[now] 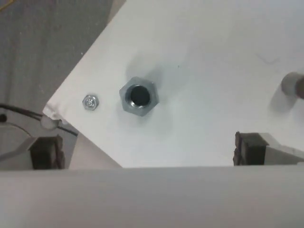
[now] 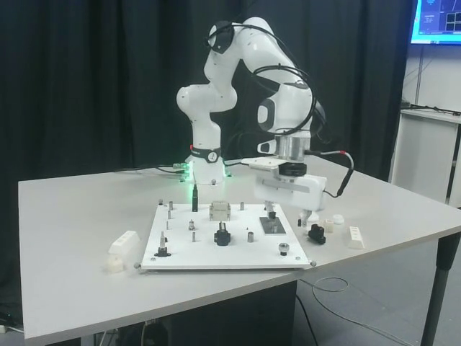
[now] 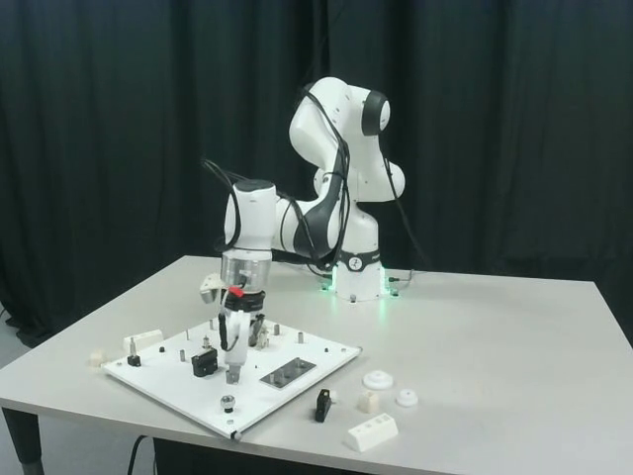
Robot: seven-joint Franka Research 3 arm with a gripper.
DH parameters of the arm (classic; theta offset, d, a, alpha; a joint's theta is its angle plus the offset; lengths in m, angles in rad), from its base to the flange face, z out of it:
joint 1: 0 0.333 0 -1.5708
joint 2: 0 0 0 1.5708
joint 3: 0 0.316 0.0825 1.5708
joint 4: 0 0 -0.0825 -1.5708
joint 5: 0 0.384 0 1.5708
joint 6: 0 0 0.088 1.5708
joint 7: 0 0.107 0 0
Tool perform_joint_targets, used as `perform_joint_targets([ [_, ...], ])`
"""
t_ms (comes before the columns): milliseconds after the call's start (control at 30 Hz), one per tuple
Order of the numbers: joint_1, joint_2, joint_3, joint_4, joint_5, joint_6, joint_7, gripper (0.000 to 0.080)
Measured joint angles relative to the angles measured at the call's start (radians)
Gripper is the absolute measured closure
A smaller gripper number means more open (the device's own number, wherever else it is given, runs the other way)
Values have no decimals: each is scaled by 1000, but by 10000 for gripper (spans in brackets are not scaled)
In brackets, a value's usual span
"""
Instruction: Remove bolt 4.
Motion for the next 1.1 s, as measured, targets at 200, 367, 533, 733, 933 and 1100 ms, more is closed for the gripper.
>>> perform_joint_targets([
  [200,-1,43,-1,37,0,1,28,3],
  [367,-3,80,-3,69,-8,-1,19,3],
  [533,-7,110,-2,95,-19,-10,4,3],
  [733,-14,128,2,113,-19,-27,-24,3],
  [933,-27,136,11,126,-17,-48,-39,3],
  [1100,-44,138,25,130,-17,-54,-52,3],
])
